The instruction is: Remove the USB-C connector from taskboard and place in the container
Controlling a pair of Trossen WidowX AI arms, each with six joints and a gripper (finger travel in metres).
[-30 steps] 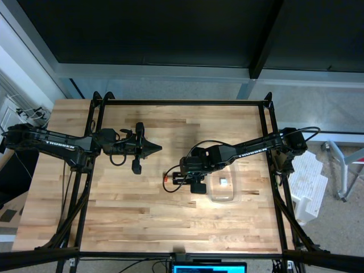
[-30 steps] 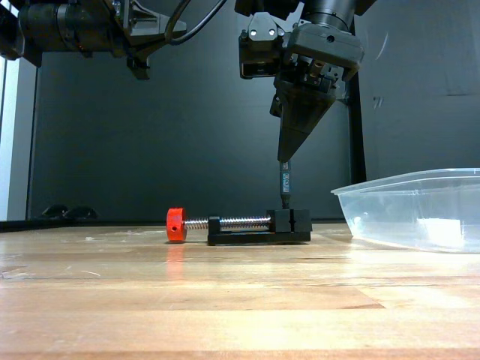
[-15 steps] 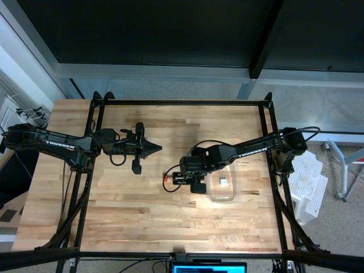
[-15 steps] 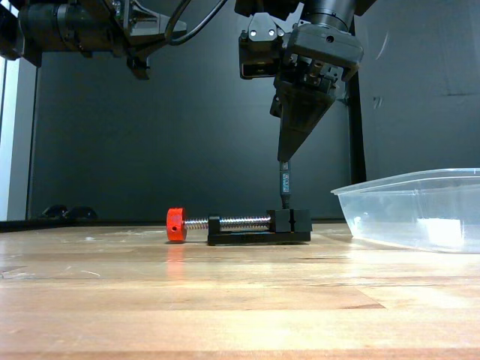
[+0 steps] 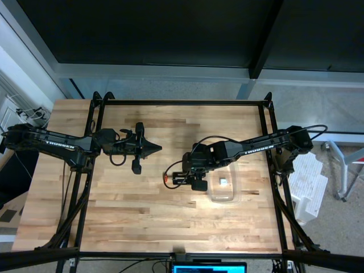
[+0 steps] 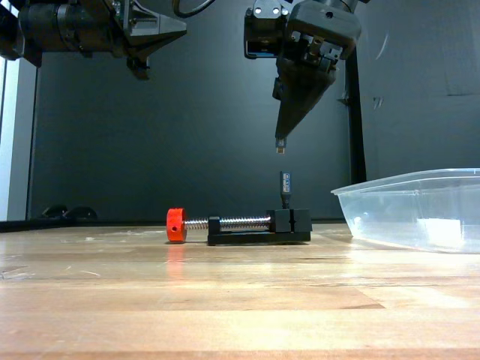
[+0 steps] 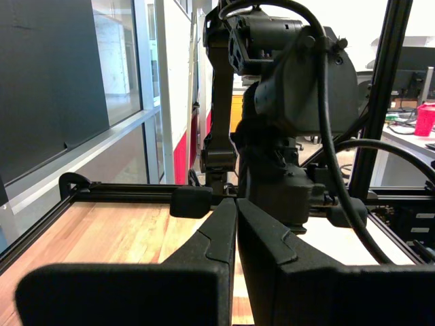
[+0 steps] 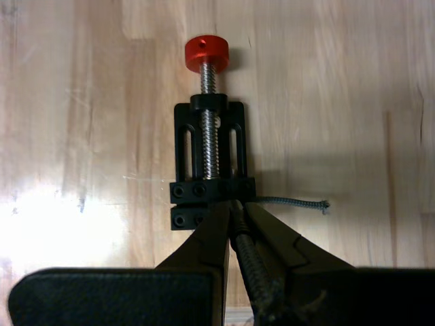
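Observation:
The taskboard (image 6: 259, 226) is a small black vise with a red-orange knob (image 6: 175, 225), lying on the wooden table; it also shows as the taskboard (image 5: 179, 178) (image 8: 207, 170). A thin upright pin (image 6: 285, 189) stands in its jaw end. My right gripper (image 6: 280, 141) hangs a short way above that pin, clear of it and shut. A tiny dark sliver, the USB-C connector (image 6: 280, 149), pokes from its tip. The container (image 6: 420, 210) (image 5: 223, 196), a clear tub, sits right of the vise. My left gripper (image 5: 156, 149) (image 7: 236, 210) hovers shut and empty, far left.
A small white square piece (image 5: 223, 181) lies inside the tub. A thin braided cord (image 8: 299, 202) lies on the wood beside the vise. The black frame rails (image 5: 182, 103) border the table.
My right gripper has lifted off the top of the upright pin, which stays standing in the vise. The left arm has not moved.

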